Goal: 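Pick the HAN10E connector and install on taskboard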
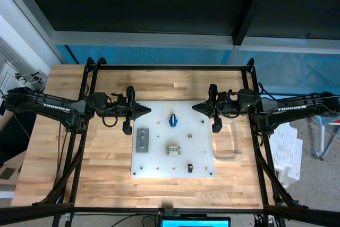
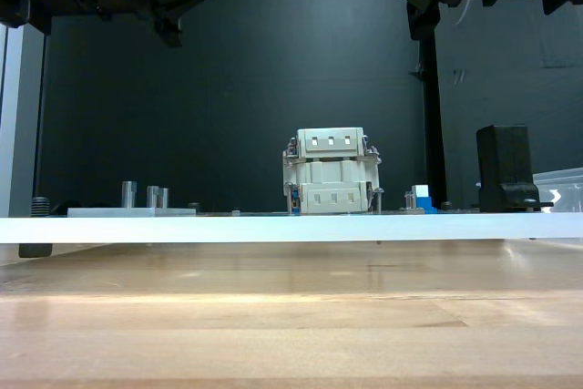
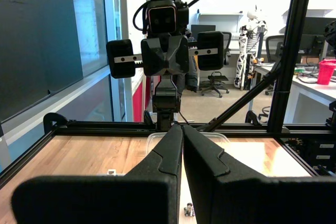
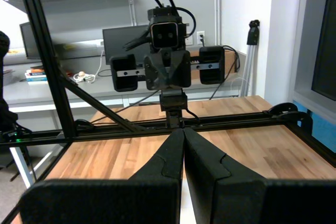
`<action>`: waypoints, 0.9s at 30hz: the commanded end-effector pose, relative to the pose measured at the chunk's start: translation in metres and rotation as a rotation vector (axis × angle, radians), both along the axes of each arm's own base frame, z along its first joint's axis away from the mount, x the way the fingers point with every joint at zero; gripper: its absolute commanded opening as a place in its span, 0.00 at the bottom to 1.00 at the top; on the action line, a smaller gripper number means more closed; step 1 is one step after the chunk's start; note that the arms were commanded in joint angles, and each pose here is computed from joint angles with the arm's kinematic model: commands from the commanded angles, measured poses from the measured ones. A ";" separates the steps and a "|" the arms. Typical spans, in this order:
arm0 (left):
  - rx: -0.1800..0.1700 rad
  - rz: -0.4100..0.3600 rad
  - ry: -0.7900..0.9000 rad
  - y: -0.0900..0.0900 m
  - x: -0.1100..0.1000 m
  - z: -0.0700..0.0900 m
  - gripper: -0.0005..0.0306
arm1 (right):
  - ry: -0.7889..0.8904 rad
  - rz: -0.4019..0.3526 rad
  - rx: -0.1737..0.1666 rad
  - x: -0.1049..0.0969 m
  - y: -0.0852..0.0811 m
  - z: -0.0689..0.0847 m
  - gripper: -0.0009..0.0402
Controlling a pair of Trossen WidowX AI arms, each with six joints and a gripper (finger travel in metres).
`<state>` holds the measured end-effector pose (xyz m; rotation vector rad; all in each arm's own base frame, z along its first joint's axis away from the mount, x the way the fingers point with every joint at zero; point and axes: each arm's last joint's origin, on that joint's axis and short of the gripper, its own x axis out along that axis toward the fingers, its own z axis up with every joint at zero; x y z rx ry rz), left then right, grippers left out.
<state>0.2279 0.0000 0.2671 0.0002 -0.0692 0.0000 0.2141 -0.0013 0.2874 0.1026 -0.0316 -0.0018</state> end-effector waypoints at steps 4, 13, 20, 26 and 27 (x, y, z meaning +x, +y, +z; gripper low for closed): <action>0.000 0.000 0.000 0.000 0.000 0.000 0.02 | 0.006 -0.007 0.002 0.000 -0.002 -0.001 0.02; 0.000 0.000 0.000 0.000 0.000 0.000 0.02 | 0.016 0.011 0.001 0.000 -0.001 -0.004 0.02; 0.000 0.000 0.000 0.000 0.000 0.000 0.02 | 0.006 0.011 0.004 0.000 -0.001 -0.002 0.02; 0.000 0.000 0.000 0.000 0.000 0.000 0.02 | 0.003 0.008 0.001 0.000 -0.001 -0.001 0.02; 0.000 0.000 0.000 0.000 0.000 0.000 0.02 | 0.003 0.008 0.000 0.000 -0.001 -0.001 0.02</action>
